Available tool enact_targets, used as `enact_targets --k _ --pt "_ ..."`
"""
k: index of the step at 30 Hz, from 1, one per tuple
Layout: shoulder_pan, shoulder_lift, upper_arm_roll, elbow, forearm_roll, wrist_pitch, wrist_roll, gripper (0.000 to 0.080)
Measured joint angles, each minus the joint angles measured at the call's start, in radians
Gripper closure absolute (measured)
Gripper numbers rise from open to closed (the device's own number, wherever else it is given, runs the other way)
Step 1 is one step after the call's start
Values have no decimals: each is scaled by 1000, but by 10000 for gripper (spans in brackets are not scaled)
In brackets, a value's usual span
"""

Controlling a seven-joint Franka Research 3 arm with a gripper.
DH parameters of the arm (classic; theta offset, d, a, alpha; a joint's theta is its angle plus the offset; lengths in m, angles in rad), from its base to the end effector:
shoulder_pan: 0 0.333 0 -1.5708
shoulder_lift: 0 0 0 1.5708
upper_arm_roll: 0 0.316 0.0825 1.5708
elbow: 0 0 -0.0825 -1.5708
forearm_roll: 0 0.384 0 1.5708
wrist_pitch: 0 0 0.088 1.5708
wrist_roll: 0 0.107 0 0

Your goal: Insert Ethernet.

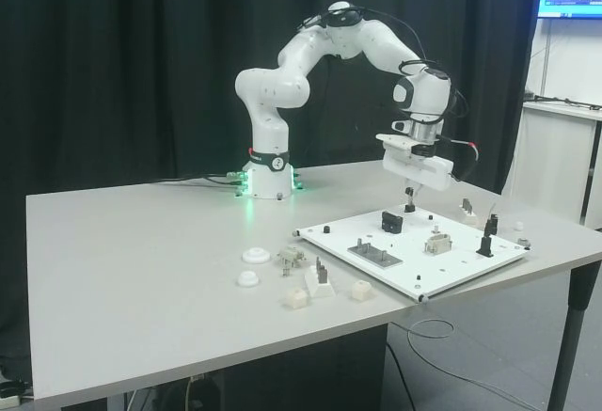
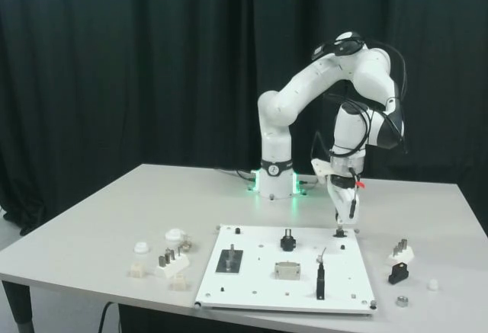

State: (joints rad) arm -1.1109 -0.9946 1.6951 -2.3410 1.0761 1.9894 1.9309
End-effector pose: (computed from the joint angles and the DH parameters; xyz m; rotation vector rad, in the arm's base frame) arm 0.3965 0.2662 0.2375 1.5575 -2.5937 0.0839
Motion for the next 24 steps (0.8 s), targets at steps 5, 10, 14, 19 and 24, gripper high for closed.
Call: enact_targets --k 5,10,14,19,24 --pt "5 0 1 -3 0 10 0 738" --pt "12 0 2 -7 0 22 0 738" --pt "17 0 1 -10 0 26 0 738" --pt "20 0 0 -11 1 27 0 738" --pt "21 0 0 -12 5 27 0 738"
